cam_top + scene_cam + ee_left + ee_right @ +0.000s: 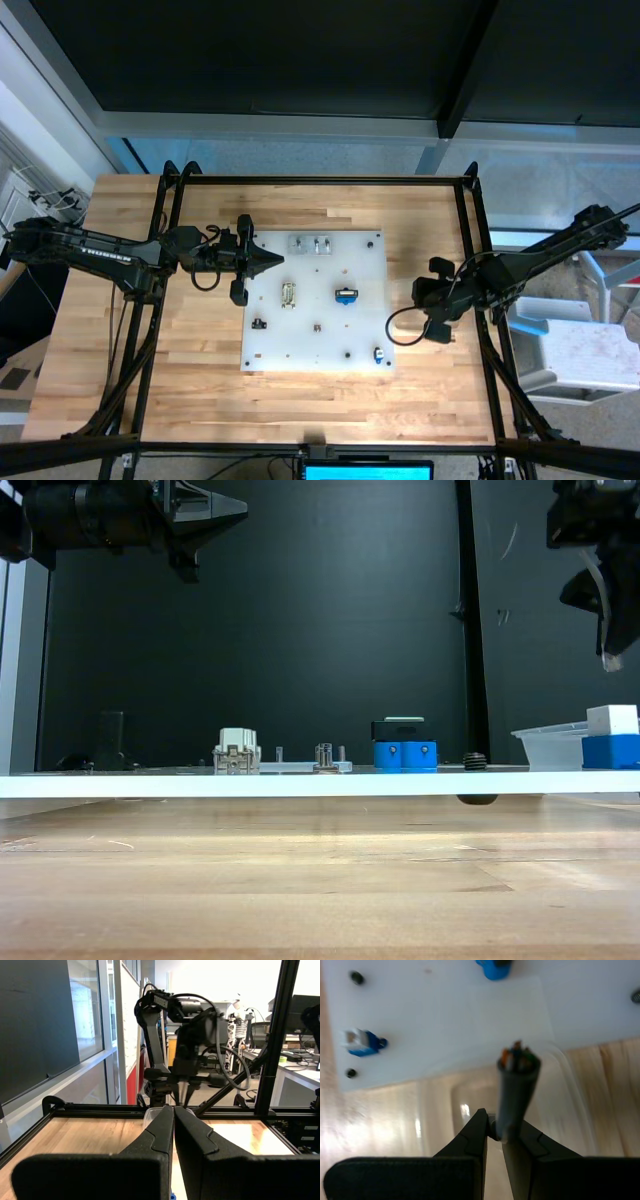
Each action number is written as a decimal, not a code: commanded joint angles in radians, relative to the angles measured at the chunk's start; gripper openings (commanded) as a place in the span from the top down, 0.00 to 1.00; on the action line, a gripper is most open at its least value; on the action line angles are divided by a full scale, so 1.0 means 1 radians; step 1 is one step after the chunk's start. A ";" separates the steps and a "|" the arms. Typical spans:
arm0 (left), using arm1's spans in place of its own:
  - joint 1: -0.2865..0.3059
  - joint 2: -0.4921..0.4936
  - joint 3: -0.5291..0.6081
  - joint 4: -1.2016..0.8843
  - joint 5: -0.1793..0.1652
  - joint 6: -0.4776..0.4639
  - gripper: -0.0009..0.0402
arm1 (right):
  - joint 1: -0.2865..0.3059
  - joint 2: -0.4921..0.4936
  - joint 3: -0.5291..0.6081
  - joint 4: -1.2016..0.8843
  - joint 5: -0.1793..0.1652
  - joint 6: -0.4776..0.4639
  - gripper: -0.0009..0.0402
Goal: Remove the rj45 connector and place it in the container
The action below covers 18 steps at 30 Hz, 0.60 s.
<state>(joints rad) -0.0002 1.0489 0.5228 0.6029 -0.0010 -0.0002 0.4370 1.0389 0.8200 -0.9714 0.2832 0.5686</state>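
Pinches small rj45 connector (516, 1085) with thin black looped cable in right gripper (500, 1127), in the air just above shallow see-through plastic container (548, 744) beside white square board (312, 335)'s right edge. Hangs left gripper (174, 1110), fingers pressed together, high over board's left edge.
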 commanded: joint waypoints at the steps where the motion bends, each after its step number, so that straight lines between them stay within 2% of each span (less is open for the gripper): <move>1: 0.000 0.000 0.000 0.000 0.000 0.000 0.98 | -0.008 -0.044 -0.038 -0.018 -0.001 0.006 0.98; 4: 0.000 0.000 0.000 0.000 0.000 0.000 0.98 | -0.010 -0.087 -0.075 -0.021 -0.023 0.013 0.98; 11: 0.000 0.000 0.000 0.000 0.000 0.000 0.98 | -0.011 -0.175 -0.134 -0.078 -0.025 0.059 0.98; 16: 0.000 0.000 0.000 0.000 0.000 0.000 0.98 | -0.011 -0.200 -0.142 -0.095 -0.027 0.076 0.98; 18: 0.000 0.000 0.000 0.000 0.000 0.000 0.98 | -0.011 -0.201 -0.142 -0.095 -0.043 0.077 0.98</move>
<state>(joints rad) -0.0002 1.0489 0.5228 0.6029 -0.0006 -0.0002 0.4255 0.8379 0.6777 -1.0664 0.2504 0.6453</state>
